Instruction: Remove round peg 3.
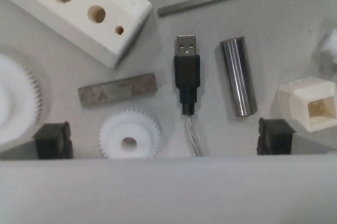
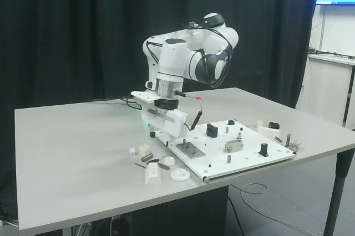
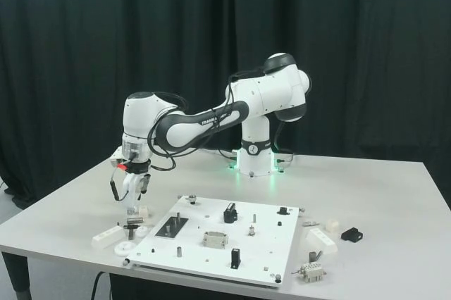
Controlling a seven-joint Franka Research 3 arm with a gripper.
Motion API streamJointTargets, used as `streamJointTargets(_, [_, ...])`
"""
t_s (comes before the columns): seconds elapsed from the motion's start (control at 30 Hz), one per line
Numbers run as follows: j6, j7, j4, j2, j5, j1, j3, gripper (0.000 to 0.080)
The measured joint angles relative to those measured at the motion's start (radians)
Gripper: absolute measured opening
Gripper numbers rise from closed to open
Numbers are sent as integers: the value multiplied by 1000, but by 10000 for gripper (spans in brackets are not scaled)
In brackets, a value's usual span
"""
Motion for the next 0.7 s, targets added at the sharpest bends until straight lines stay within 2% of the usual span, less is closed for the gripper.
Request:
streamJointTargets(0.23, [0,0,0,0,0,0,0,767])
streamJointTargets(0.27, [0,0,0,0,0,0,0,798])
streamJointTargets(0.7, [3,0,0,0,0,-6,0,800])
